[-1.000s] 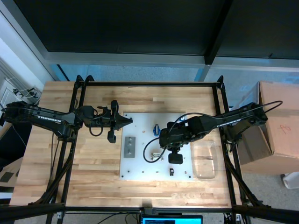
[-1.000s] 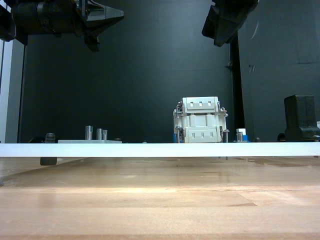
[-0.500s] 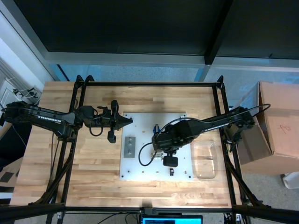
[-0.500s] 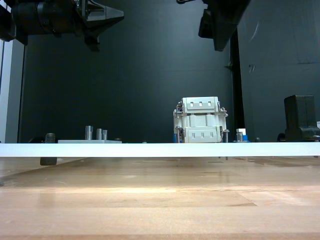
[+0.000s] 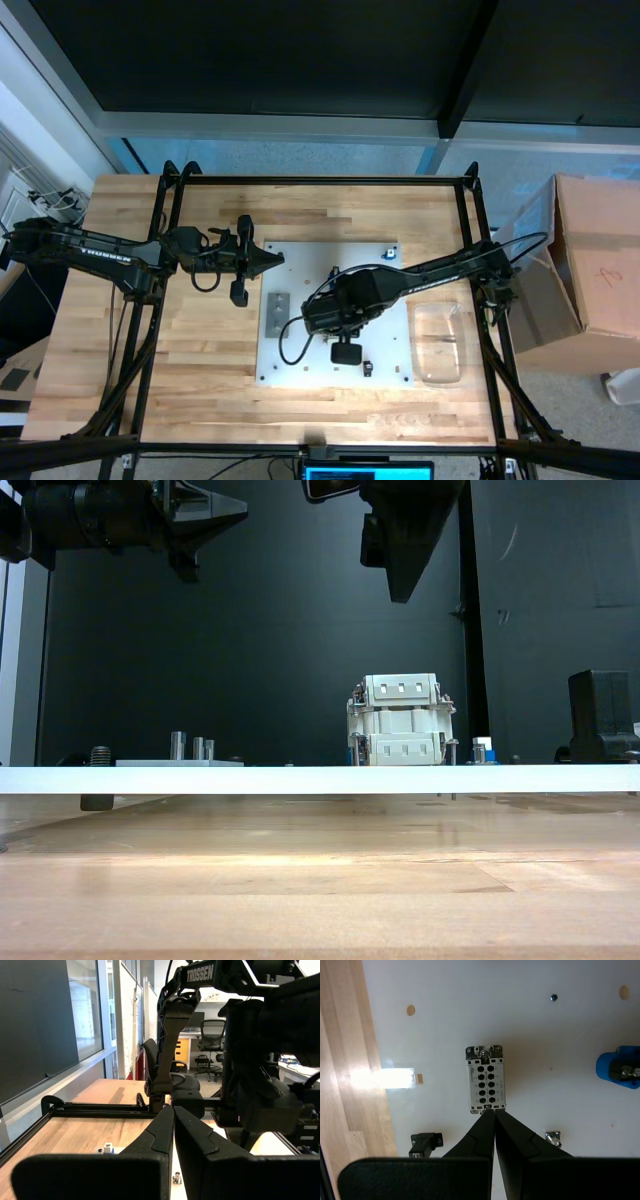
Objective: Remove the HAN10E connector from the taskboard and place in the container
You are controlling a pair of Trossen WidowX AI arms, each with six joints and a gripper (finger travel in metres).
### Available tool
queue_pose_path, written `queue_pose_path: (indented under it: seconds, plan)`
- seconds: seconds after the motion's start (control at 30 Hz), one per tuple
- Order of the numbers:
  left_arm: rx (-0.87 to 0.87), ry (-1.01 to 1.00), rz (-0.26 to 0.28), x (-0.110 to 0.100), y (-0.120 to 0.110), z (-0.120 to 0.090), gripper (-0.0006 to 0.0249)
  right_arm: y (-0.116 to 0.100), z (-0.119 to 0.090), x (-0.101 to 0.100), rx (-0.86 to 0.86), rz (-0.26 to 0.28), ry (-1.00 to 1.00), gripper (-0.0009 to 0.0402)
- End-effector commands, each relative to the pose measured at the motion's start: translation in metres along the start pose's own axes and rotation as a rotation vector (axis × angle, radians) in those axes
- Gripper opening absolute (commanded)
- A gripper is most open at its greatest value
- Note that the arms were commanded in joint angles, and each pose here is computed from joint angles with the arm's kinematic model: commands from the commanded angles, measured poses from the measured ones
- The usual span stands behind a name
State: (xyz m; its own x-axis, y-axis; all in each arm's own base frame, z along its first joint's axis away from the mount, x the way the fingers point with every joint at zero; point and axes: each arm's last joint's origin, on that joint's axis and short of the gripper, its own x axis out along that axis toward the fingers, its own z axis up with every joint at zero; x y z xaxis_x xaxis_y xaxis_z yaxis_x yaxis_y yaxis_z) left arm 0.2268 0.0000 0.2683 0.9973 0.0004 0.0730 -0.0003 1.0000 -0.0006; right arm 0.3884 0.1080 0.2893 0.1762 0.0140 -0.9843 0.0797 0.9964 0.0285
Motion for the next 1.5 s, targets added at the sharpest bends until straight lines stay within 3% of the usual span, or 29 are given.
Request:
queue_pose_path:
  seconds: [0.03, 0.2, 0.57, 0.73, 1.13, 1.5]
  plan:
    - [0.0, 0.0, 0.0, 0.0, 0.0, 0.0, 0.0, 0.0, 0.0, 0.003, 0.008, -0.004, 0.008, 0.0001]
    - [0.0, 0.0, 0.0, 0.0, 0.0, 0.0, 0.0, -0.001, 0.0, 0.004, 0.006, -0.026, 0.003, 0.0043]
    - [0.0, 0.0, 0.0, 0.0, 0.0, 0.0, 0.0, 0.0, 0.002, 0.004, 0.005, -0.049, -0.03, 0.0226]
    - [0.0, 0.0, 0.0, 0.0, 0.0, 0.0, 0.0, 0.001, 0.003, 0.009, 0.002, -0.044, -0.036, 0.0277]
    - [0.0, 0.0, 0.0, 0.0, 0.0, 0.0, 0.0, 0.014, 0.009, 0.054, -0.054, -0.061, 0.059, 0.0304]
    - [0.0, 0.0, 0.0, 0.0, 0.0, 0.0, 0.0, 0.015, 0.009, 0.062, -0.078, -0.062, 0.057, 0.0304]
